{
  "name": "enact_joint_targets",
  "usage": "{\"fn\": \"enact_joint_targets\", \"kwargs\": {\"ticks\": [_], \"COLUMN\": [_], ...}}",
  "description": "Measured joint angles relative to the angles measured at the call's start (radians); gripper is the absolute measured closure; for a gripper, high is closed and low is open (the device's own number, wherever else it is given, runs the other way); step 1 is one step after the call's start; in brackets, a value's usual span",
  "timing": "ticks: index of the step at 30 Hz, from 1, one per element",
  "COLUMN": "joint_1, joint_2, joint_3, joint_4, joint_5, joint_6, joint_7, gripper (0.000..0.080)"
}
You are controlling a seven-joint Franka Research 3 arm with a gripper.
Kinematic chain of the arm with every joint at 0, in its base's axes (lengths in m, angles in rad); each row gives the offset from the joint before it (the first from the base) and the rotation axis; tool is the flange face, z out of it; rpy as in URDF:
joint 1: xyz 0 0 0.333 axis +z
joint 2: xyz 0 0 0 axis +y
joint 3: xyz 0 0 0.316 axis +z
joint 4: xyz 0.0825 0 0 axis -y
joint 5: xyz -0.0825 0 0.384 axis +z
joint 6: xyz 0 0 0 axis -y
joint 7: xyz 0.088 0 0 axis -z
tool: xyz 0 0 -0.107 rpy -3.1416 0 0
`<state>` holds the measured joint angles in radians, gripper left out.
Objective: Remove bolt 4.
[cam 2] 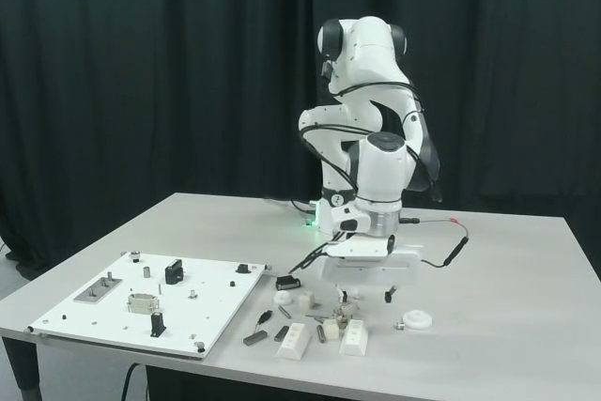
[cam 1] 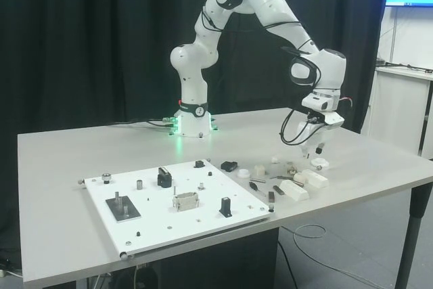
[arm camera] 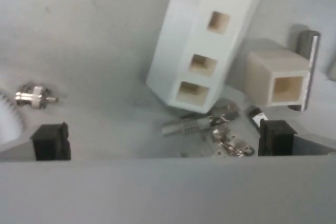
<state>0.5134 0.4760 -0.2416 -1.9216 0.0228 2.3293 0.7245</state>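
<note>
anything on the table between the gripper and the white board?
Yes. In the first room view, small loose parts lie between the gripper and the white board: a black clip, a white cube and a few pins.

Arm over a scatter of loose parts beside the board.
The board [cam 1: 177,202] lies at the table's [cam 1: 61,153] front edge, with a connector [cam 1: 185,199] and small fittings standing on it. Between the board and the gripper [cam 2: 364,292] lie two blocks [cam 2: 294,340], just beside each other, near a toothed wheel [cam 2: 415,320].
</note>
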Motion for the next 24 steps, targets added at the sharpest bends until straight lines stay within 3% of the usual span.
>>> {"fn": "enact_joint_targets", "kwargs": {"ticks": [13, 24], "joint_1": [-0.058, -0.163], "joint_2": [0.0, -0.011], "joint_3": [-0.004, -0.004], "joint_4": [0.034, 0.065], "joint_5": [-0.055, -0.154], "joint_6": [-0.027, -0.079], "joint_7": [0.036, 0.147], "gripper": [0.0003, 0.0003]}}
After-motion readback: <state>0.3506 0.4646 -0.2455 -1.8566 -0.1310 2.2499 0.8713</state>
